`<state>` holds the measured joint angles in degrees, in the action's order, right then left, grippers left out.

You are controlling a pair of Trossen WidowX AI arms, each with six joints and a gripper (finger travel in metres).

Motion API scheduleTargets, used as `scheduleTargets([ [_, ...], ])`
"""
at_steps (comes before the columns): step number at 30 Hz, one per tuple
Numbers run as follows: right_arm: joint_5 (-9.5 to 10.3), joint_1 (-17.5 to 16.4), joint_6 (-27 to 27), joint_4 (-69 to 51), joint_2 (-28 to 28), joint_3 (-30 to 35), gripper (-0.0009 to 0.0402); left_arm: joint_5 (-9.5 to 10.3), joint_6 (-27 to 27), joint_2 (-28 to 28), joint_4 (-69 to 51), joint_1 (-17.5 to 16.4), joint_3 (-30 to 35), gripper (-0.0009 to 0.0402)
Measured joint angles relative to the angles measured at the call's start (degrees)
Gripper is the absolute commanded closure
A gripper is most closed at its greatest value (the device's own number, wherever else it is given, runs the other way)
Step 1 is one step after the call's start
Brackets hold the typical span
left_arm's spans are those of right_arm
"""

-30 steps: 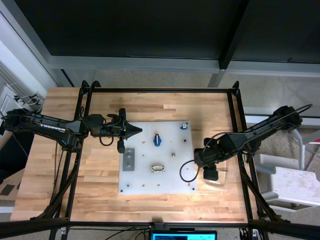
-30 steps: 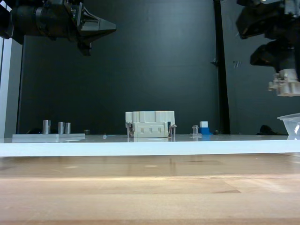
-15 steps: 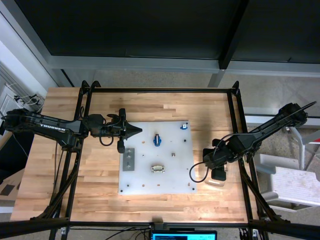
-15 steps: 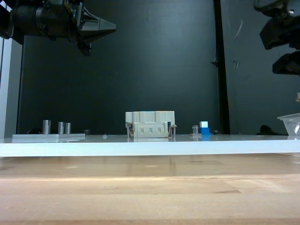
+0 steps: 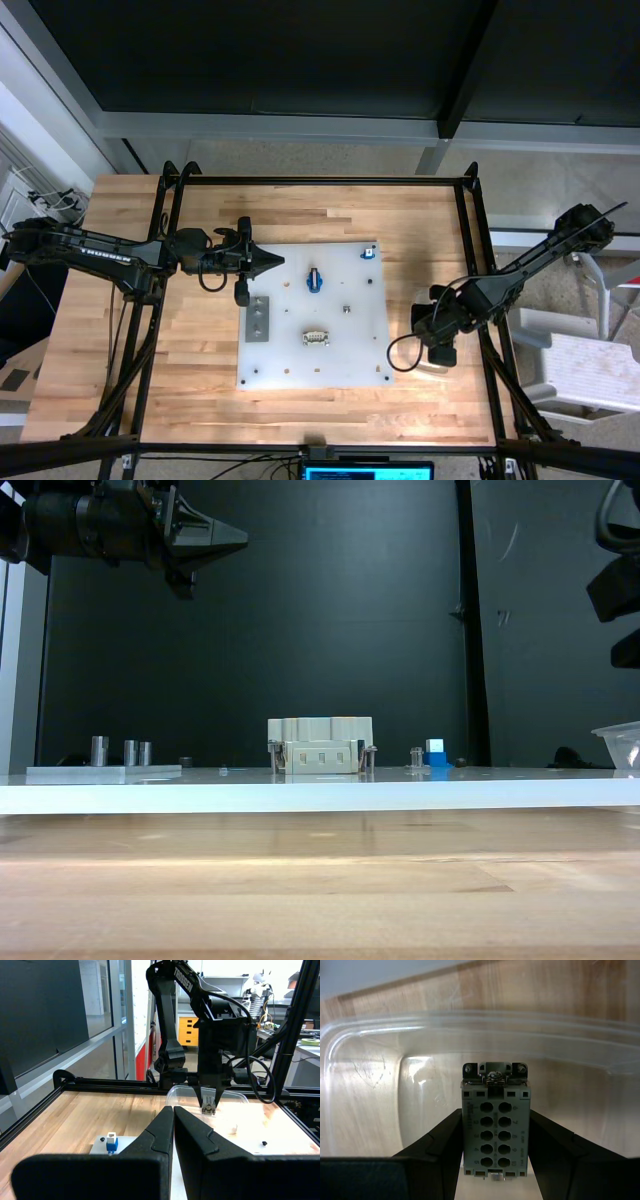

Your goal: Remove the HAN10-E connector and place it in the container

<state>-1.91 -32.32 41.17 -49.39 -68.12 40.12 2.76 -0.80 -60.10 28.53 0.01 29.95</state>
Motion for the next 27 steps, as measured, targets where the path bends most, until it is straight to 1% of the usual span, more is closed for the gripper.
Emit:
scheduleTargets([
  [9, 0.02, -2.1, 2.2, 3.7, 0.0, -4.2, 0.0348, 0.00, 0.0, 0.0, 0.0, 0.0, 0.0, 0.0393],
  [12, 0.02, -2.4, 2.5, 4.0, 0.0, -4.9, 0.0335, 0.00, 0.0, 0.0, 0.0, 0.0, 0.0, 0.0393],
  [14, 0.00, -2.4, 2.5, 4.1, 0.0, -5.0, 0.0319, 0.00, 0.0, 0.0, 0.0, 0.0, 0.0, 0.0393],
  [18, -0.09, -2.6, 2.5, 4.1, 0.0, -5.0, 0.0272, 0.00, 0.0, 0.0, 0.0, 0.0, 0.0, 0.0393],
  [20, -0.72, -2.6, 2.6, 4.0, 0.0, -5.0, 0.0245, 0.00, 0.0, 0.0, 0.0, 0.0, 0.0, 0.0393],
  [22, -1.84, -2.7, 3.0, 4.1, 0.0, -5.0, 0.0220, 0.00, 0.0, 0.0, 0.0, 0.0, 0.0, 0.0393],
  [27, -2.01, -2.8, 3.3, 4.1, 0.0, -5.0, 0.0165, 0.00, 0.0, 0.0, 0.0, 0.0, 0.0, 0.0393],
])
